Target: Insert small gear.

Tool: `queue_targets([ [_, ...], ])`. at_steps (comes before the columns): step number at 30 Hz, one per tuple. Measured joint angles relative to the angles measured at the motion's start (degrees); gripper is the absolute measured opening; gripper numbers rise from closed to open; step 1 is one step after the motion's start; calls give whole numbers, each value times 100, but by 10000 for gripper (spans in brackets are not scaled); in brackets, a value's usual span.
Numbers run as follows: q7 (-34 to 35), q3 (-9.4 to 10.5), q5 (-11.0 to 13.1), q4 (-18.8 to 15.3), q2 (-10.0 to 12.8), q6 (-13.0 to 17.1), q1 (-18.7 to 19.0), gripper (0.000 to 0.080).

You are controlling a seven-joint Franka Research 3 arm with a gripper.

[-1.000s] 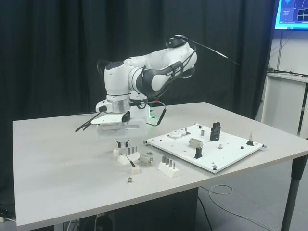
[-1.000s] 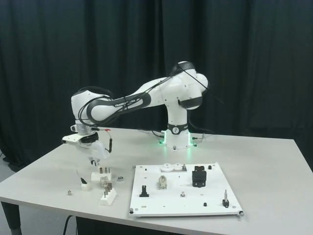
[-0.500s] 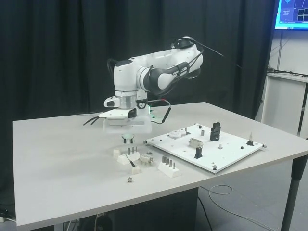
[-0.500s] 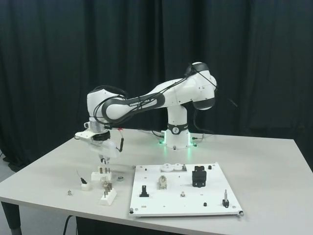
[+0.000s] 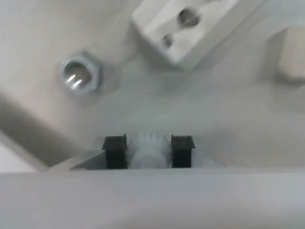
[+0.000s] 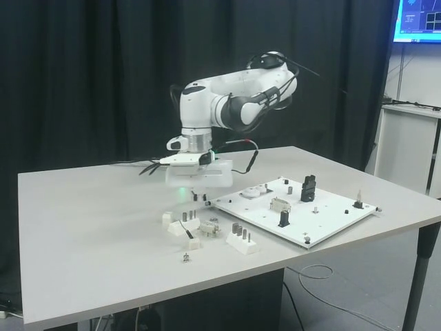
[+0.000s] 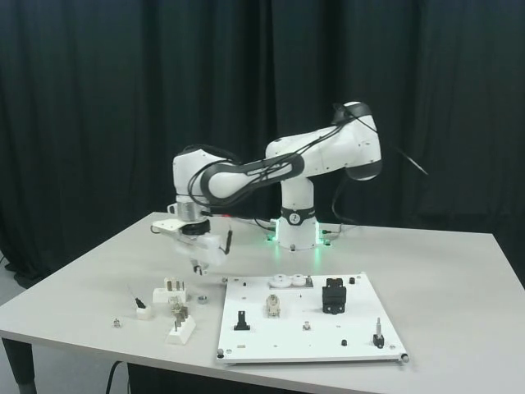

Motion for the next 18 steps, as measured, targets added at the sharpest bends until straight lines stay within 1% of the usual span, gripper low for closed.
queue_targets([
  [9,465,-12,124,-529,-48,277,865,196],
  [18,1056,-14,129,-820,-116,521,1616,196],
])
